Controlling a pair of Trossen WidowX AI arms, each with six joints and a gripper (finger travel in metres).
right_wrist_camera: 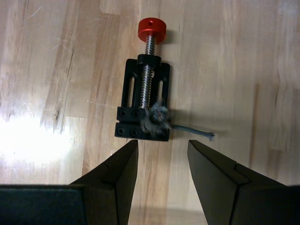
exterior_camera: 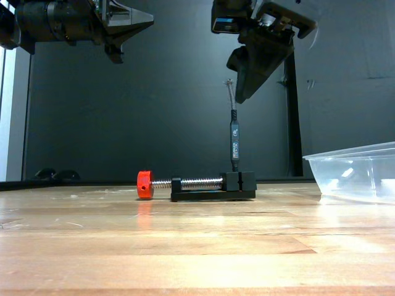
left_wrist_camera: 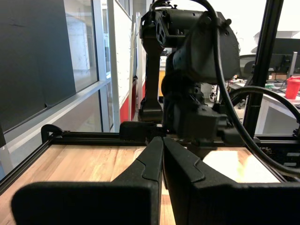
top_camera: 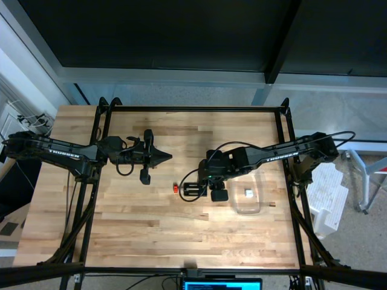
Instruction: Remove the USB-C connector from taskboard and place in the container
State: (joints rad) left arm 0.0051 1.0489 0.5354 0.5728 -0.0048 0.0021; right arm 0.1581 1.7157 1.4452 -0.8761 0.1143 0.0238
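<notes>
Black taskboard (top_camera: 192, 190) flat on surface (exterior_camera: 185, 246), red knob (exterior_camera: 144, 184) at 9 o'clock end. USB-C connector (exterior_camera: 234, 143) stands upright in opp. end. Clear container (top_camera: 245, 207) near, at 3 o'clock.

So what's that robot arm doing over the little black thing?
The right gripper hangs open above the taskboard, lined up over the USB-C connector that stands upright in it. It hasn't grabbed it yet. The container waits beside the board with a small pale piece inside. The left gripper is shut and parked off to the side, up in the air.
</notes>
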